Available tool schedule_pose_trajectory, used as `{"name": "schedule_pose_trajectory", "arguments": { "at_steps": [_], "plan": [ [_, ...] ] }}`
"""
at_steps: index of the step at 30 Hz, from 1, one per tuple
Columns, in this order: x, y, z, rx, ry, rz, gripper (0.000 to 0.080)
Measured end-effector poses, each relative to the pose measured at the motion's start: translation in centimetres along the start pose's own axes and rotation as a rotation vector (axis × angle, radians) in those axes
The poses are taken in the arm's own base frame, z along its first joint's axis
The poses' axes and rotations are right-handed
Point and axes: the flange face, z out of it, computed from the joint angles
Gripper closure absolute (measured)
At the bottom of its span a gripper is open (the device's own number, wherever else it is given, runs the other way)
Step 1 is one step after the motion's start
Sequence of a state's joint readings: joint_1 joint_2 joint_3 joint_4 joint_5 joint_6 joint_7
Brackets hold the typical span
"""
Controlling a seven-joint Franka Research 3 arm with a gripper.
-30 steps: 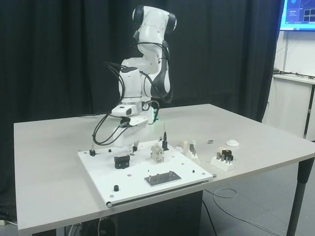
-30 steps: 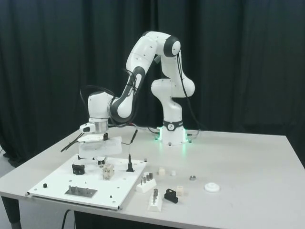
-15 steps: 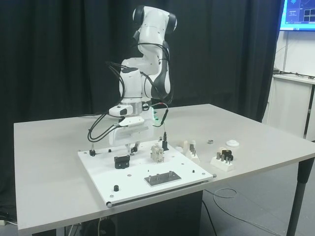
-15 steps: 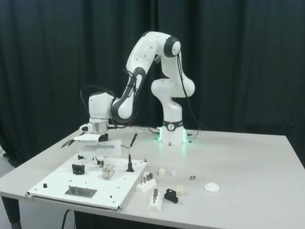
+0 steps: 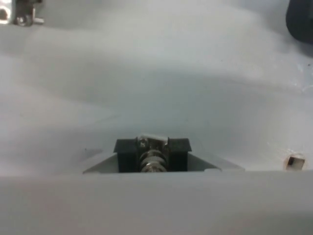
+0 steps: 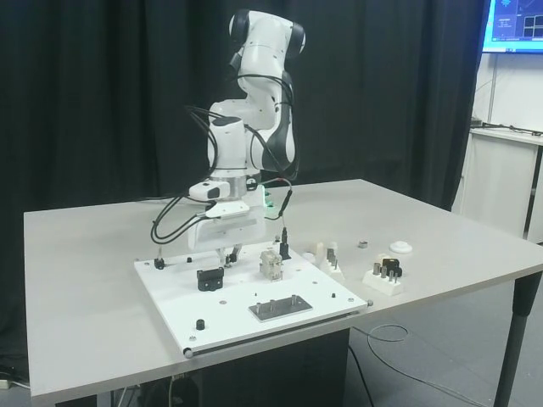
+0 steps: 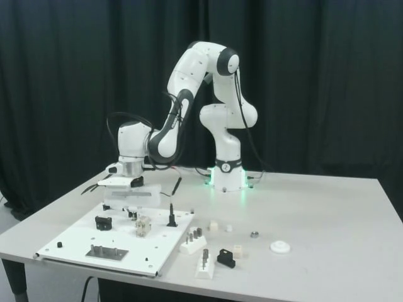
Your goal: Insert BNC.
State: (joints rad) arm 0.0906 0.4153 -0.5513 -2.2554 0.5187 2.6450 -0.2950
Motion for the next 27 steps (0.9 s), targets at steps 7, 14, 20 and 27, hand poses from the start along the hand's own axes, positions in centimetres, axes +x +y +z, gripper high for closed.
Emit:
{"name": "schedule_pose_trajectory", "arguments": {
  "at_steps": [7, 14, 20, 27],
  "plan": [
    [-0.01, -0.21, 0.44, -0.015, 0.005, -0.027, 0.0678],
    [0.01, -0.28, 0.29, -0.016, 0.005, -0.036, 0.0678],
    [-0.07, -0.27, 0.28, -0.016, 0.003, -0.034, 0.0678],
    [-0.07, -0.23, 0.41, -0.019, 0.004, -0.017, 0.0679]
  ]
}}
